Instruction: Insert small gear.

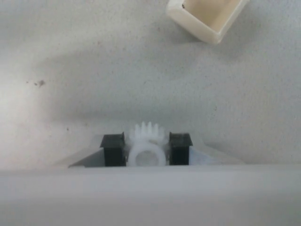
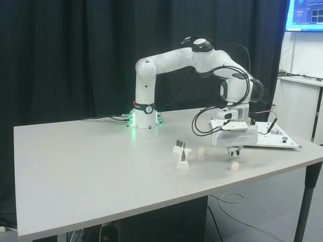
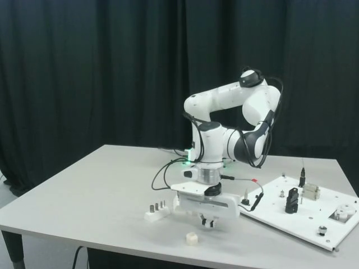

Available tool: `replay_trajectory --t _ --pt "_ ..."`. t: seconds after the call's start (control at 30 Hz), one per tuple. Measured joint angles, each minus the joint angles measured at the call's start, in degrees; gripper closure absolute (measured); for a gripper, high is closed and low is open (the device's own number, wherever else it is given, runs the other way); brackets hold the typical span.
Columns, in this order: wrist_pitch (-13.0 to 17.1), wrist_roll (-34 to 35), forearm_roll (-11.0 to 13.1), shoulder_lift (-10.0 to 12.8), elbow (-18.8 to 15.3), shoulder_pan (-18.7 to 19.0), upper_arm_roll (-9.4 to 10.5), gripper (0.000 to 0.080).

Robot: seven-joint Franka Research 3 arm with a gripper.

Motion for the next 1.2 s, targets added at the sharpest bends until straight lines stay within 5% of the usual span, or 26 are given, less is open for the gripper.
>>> replay_trajectory --t 1.2 --pt "-0.8 3.4 -0.1 -1.3 0.4 2.6 -0.66 0.0603"
